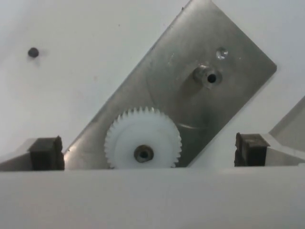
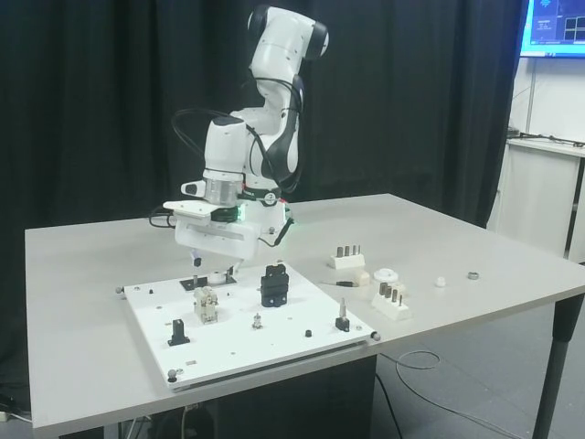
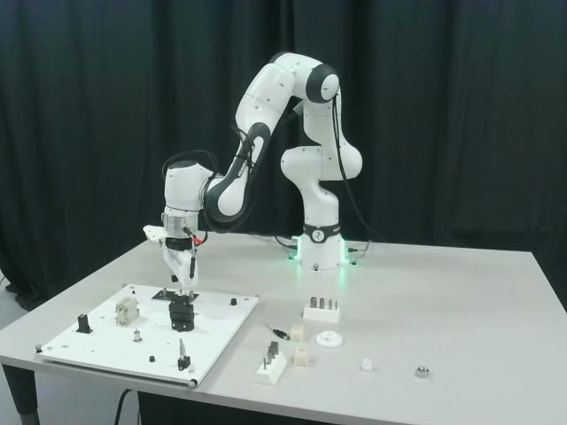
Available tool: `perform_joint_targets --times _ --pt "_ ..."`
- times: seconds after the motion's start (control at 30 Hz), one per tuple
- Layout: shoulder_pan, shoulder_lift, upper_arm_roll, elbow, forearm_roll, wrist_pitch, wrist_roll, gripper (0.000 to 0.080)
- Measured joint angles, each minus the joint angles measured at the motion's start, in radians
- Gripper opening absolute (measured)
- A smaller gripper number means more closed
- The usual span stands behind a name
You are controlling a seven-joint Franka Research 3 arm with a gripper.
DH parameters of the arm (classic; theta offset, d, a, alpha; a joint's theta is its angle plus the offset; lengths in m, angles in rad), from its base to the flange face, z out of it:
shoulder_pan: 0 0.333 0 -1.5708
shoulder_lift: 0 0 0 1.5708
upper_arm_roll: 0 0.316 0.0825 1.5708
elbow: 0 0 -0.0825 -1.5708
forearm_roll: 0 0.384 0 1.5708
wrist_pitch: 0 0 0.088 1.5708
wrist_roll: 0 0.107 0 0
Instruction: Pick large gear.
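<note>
**One gear under open fingers**

Two room cameras show us the white arm (image 3: 266,124) bent forward from its base on the grey table (image 3: 461,301), its wrist turned straight down over the far part of the white board (image 2: 247,338). The gripper (image 1: 147,151) hangs low above that board, close to a small metal plate (image 1: 190,86) fixed on it.

From the wrist camera we see the two black fingertip pads (image 1: 46,152) set wide apart, one on either side of the plate, with nothing held between them. They touch neither the gear nor each other, so we read the gripper as spread open and empty.

Between the pads sits the gear (image 1: 143,143), white, with fine teeth all round its rim and a dark hub hole at its middle. It lies flat on one end of the metal plate, seated over a peg. A second bare peg (image 1: 206,75) stands at the plate's other end, well apart from the gear. In the first room view the gear (image 2: 218,276) shows just below the fingers.
</note>
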Motion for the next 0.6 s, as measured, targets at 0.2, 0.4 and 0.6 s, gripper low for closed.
perform_joint_targets --times 0.2,0.4,0.6 --pt "0.0 -0.007 -0.002 0.0 0.0 -0.002 0.0 0.08" --pt "0.0 -0.016 -0.002 0.0 0.0 -0.003 0.0 0.08" --pt "0.0 -0.03 -0.002 0.0 -0.002 -0.004 0.0 0.08"
